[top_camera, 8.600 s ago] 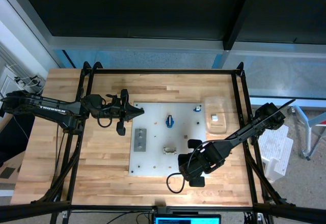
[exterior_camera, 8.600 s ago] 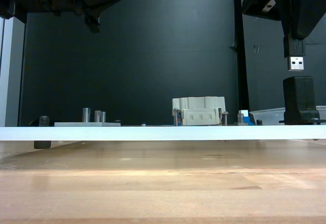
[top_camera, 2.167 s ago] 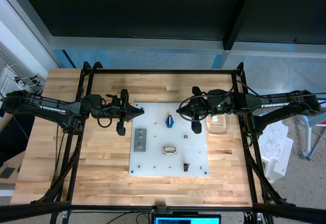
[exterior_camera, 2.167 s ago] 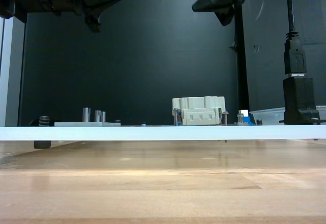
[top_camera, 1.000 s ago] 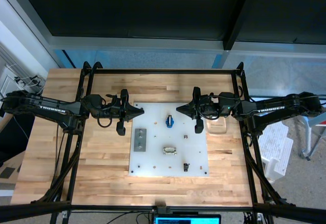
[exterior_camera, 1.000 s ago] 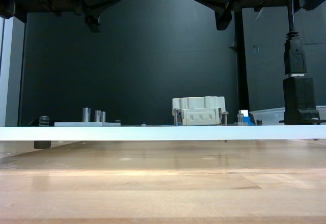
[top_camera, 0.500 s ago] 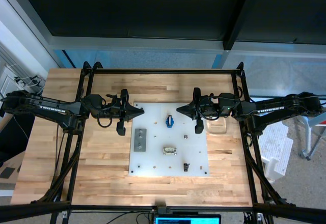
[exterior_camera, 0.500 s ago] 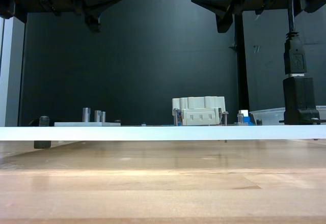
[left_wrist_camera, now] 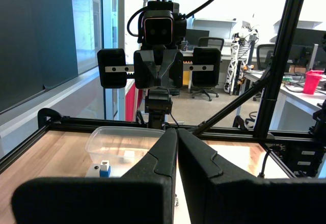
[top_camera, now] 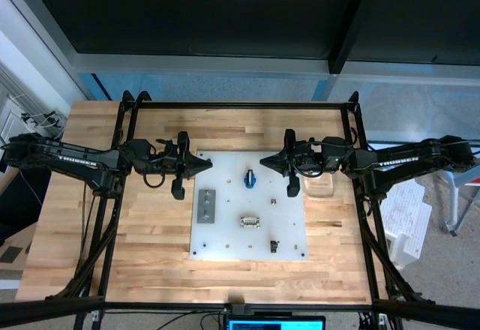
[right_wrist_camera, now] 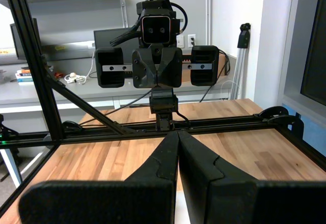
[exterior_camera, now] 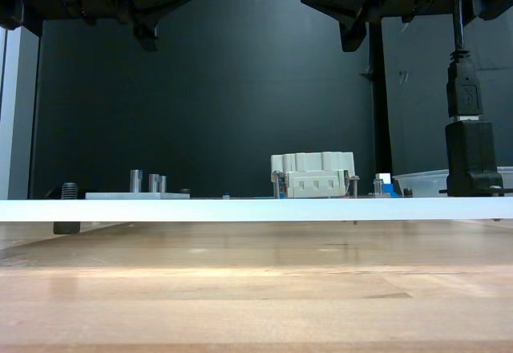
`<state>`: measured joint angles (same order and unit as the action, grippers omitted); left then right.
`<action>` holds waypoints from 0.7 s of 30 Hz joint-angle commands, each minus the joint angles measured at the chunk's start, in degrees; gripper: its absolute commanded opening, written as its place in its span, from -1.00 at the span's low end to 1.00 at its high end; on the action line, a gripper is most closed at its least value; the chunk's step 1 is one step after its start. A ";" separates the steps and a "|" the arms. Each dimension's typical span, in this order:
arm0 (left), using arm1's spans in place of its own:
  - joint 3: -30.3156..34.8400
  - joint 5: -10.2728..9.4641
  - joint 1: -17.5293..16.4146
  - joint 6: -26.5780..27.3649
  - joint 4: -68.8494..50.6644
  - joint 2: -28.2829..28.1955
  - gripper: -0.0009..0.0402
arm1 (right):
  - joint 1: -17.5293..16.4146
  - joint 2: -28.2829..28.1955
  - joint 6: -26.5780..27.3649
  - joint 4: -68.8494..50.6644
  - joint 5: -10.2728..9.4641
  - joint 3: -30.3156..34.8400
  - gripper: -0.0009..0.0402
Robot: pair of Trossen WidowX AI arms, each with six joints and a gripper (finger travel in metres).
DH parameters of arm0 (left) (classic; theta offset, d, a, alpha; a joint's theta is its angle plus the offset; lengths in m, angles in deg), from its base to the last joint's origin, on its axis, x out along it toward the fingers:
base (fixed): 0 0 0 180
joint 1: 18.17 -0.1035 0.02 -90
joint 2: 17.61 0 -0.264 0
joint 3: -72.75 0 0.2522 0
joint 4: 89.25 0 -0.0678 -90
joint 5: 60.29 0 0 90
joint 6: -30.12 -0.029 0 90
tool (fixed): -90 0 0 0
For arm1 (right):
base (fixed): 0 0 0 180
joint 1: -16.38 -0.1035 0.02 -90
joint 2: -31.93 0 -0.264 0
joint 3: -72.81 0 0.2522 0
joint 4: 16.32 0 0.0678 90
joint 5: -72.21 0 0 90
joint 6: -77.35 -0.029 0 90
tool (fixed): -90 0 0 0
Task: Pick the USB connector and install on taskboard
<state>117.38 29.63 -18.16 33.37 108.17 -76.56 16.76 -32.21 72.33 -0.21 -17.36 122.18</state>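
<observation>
Two arms hover over one white taskboard (top_camera: 225, 232); the left arm (top_camera: 71, 161) reads TROSSEN. The left gripper (top_camera: 208, 163) and right gripper (top_camera: 262, 161) face each other, fingers pressed together, empty. One USB connector (exterior_camera: 464, 96) stands plugged into the board's black socket (exterior_camera: 473, 160), near its front edge.

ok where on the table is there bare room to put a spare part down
Free: bare wooden tabletop left of the white taskboard, and the wood strip along its near edge. Crowded: the board's far edge, where the shut left gripper and shut right gripper hover either side of the small blue part.
</observation>
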 commanded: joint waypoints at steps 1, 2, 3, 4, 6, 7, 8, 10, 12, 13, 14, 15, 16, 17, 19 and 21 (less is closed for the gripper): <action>0.00 0.02 0.00 -0.02 0.00 0.00 -0.96 | 0.00 -0.02 0.02 0.04 0.02 0.09 -0.96; 0.02 0.02 -0.02 -0.02 0.00 0.00 -0.96 | 0.00 -0.02 0.02 0.04 0.02 0.09 -0.96; 0.00 0.02 0.00 -0.02 0.00 0.00 -0.96 | 0.00 -0.02 0.02 0.04 0.02 0.09 -0.96; 0.02 0.02 0.00 -0.02 0.00 0.00 -0.96 | 0.00 -0.02 0.02 0.04 0.02 0.09 -0.96; 0.00 0.02 0.00 -0.02 0.00 0.00 -0.96 | 0.00 -0.02 0.00 0.07 0.02 0.09 -0.96; 0.00 0.02 0.00 -0.02 0.00 0.00 -0.96 | 0.00 -0.02 0.00 0.09 0.04 0.09 -0.96; 0.02 0.02 -0.02 -0.02 0.00 0.00 -0.96 | 0.00 -0.02 0.00 0.09 0.04 0.09 -0.96; 0.00 0.02 0.00 -0.02 0.00 0.00 -0.96 | -0.02 -0.02 0.00 0.22 0.02 0.09 -0.96; 0.02 0.02 -0.02 -0.02 0.00 0.00 -0.96 | -0.02 -0.02 0.00 0.42 0.00 0.09 -0.96; 0.00 0.02 0.00 -0.02 0.00 0.00 -0.96 | -0.02 -0.02 0.00 0.48 0.00 0.09 -0.96; 0.00 0.02 0.00 -0.02 0.00 0.00 -0.96 | 0.00 -0.02 0.00 0.63 0.00 0.09 -0.96; 0.00 0.02 -0.02 -0.02 0.00 0.00 -0.96 | 0.00 -0.02 0.00 0.72 0.00 0.09 -0.96; 0.00 0.02 0.00 -0.02 0.00 0.00 -0.96 | -0.02 -0.02 0.00 0.79 0.00 0.09 -0.96; 0.00 0.02 0.00 -0.02 0.00 0.00 -0.96 | 0.00 -0.02 0.00 0.81 0.00 0.09 -0.96; 0.00 0.02 -0.02 -0.02 0.00 0.00 -0.96 | 0.00 -0.02 0.00 0.79 0.00 0.09 -0.96; 0.00 0.02 0.00 -0.02 0.00 0.00 -0.96 | -0.02 -0.02 -0.04 0.81 0.00 0.09 -0.96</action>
<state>117.38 29.65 -18.16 33.34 108.17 -76.56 16.76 -32.21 72.33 0.66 -17.36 122.23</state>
